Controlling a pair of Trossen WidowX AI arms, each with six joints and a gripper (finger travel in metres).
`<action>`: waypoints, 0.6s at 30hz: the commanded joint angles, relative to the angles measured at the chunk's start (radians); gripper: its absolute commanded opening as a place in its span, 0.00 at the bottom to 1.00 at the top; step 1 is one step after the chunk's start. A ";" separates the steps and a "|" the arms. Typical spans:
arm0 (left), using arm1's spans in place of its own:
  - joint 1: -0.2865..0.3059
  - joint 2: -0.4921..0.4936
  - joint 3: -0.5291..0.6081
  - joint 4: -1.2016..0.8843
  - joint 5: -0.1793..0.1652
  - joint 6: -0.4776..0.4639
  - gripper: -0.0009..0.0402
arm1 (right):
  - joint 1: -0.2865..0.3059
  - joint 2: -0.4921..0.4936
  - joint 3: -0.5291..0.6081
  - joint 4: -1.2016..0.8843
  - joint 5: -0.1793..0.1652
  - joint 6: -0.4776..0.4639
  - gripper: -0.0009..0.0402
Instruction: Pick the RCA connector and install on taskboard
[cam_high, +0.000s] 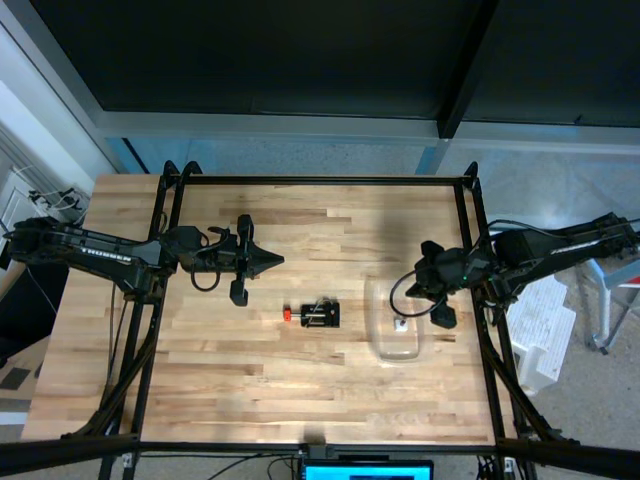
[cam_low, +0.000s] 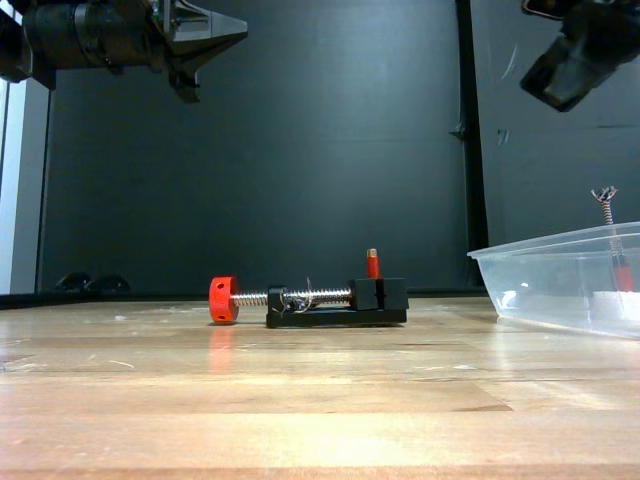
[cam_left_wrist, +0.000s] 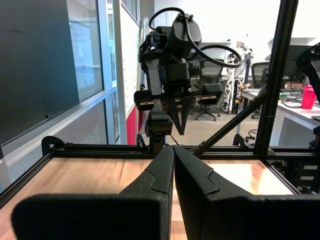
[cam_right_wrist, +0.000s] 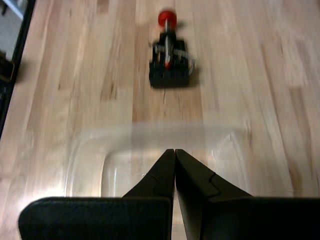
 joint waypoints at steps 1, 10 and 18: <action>0.000 0.000 0.000 0.000 0.000 0.000 0.02 | 0.023 0.001 0.004 -0.046 0.002 0.032 0.02; 0.000 0.000 0.000 0.000 0.000 0.000 0.02 | 0.067 0.032 0.000 -0.137 0.038 0.067 0.02; 0.000 0.000 0.000 0.000 0.000 0.000 0.02 | 0.081 0.068 -0.038 -0.164 0.047 0.055 0.08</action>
